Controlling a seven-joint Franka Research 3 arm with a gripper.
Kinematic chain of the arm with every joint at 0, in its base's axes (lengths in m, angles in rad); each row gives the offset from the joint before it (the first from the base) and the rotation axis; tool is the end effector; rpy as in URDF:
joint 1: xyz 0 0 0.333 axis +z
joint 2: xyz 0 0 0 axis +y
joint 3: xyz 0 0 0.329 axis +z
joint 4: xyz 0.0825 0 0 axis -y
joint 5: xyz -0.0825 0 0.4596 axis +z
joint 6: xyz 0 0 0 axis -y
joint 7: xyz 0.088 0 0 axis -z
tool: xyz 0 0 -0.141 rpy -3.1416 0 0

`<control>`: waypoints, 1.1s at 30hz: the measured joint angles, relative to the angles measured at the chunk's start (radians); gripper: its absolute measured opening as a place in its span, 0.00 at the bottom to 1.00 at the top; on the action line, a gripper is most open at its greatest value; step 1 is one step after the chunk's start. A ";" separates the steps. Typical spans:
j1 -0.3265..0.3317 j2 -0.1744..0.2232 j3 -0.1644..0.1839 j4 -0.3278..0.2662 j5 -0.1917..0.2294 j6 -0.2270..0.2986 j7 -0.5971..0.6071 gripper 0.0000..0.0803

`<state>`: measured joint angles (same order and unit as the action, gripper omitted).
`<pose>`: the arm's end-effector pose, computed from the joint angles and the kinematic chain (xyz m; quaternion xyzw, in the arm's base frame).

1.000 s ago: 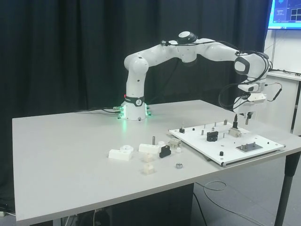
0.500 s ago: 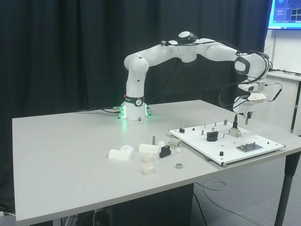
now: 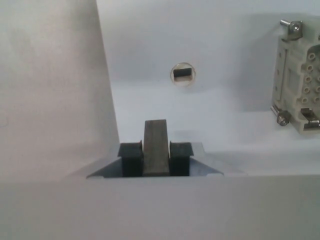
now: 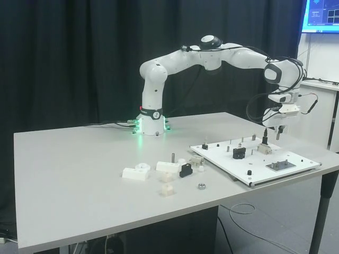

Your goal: Place square peg 3.

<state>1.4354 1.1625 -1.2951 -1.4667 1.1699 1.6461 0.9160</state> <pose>0.6388 0.4160 0.2312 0.9091 -0.4107 -0.0690 0.0126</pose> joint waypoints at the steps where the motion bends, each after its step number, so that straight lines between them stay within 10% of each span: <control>1: 0.000 0.000 0.000 0.000 0.000 0.000 0.000 0.14; 17: -0.001 0.000 -0.004 0.003 -0.010 0.014 0.013 0.14; 33: -0.042 0.000 -0.043 -0.003 -0.136 0.031 0.029 0.14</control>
<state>1.3929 1.1626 -1.3378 -1.4694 1.0342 1.6770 0.9447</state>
